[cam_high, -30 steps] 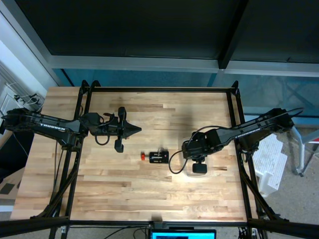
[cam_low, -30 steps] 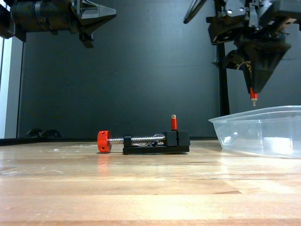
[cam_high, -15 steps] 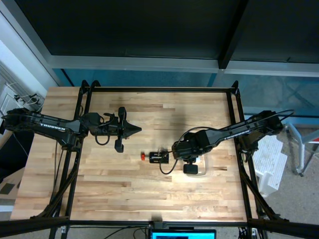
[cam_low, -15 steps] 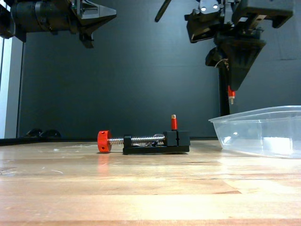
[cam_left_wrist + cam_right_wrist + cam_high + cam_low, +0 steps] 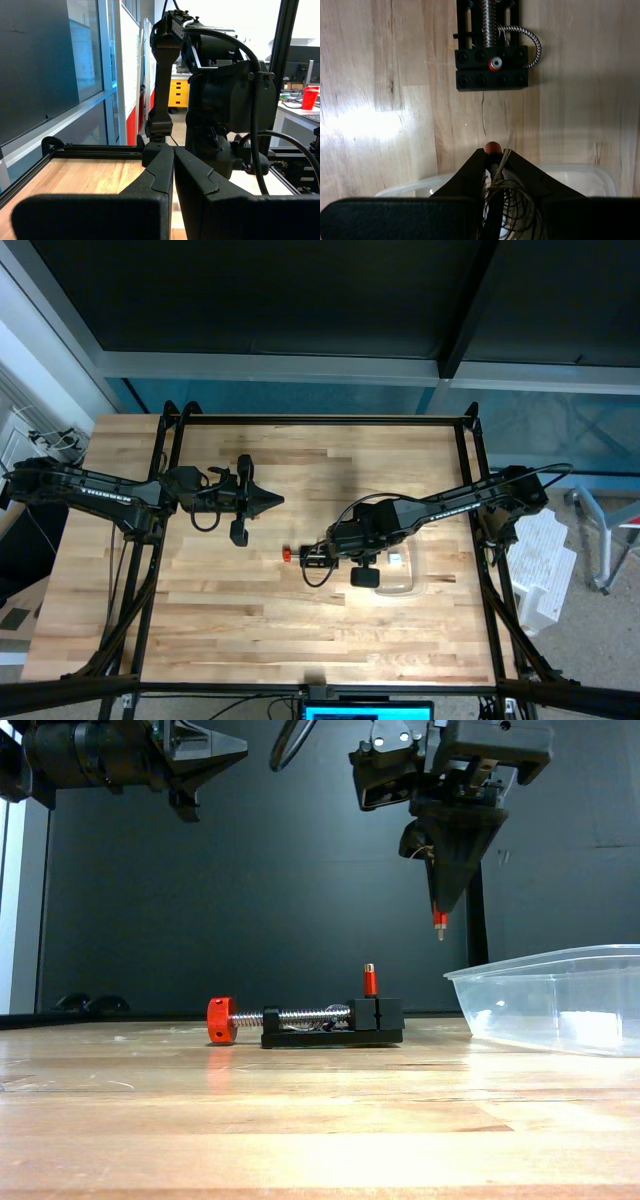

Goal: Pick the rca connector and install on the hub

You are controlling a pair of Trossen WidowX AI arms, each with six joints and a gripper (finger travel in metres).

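The worktop [image 5: 250,610] carries a clear tray [image 5: 560,1005] at the right and the hub [image 5: 330,1020] near the middle; the left claw [image 5: 174,150] hangs parked high at the left, fingers pressed together, empty; the right claw [image 5: 439,908] hovers near the tray's left edge, above and right of the hub, clamped on the rca connector [image 5: 439,924], tip down; the pick looks done; what remains is lining up over the hub's red socket [image 5: 369,980] and pushing down.

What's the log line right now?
left gripper: shut, high left | right gripper: shut on red-tipped RCA connector, hovering beside black rectangular hub
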